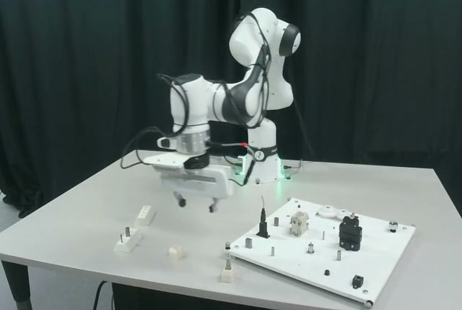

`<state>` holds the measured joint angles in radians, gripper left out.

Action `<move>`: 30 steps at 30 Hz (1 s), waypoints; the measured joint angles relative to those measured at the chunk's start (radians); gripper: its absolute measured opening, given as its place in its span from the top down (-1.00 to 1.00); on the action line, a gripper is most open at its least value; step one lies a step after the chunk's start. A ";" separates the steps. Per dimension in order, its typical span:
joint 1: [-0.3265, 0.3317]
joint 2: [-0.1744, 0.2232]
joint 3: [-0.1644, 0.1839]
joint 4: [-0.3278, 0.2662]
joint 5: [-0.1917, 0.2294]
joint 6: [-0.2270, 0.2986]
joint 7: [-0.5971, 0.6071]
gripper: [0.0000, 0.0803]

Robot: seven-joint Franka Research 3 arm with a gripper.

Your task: Pick round peg 3.

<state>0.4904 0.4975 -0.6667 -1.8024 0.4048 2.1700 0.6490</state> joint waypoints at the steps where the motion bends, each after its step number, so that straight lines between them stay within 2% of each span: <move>1: -0.008 0.000 -0.003 -0.001 -0.003 -0.002 -0.015 -0.99; 8: -0.081 0.000 -0.006 -0.011 -0.022 -0.008 -0.132 -0.99; 20: -0.209 -0.001 -0.004 -0.057 -0.021 0.005 -0.326 -0.99; 24: -0.245 -0.001 0.001 -0.077 -0.019 0.036 -0.364 -0.99; 30: -0.291 0.000 0.024 -0.114 -0.015 0.123 -0.413 -0.99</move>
<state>0.1992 0.4976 -0.6427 -1.9166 0.3901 2.2929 0.2364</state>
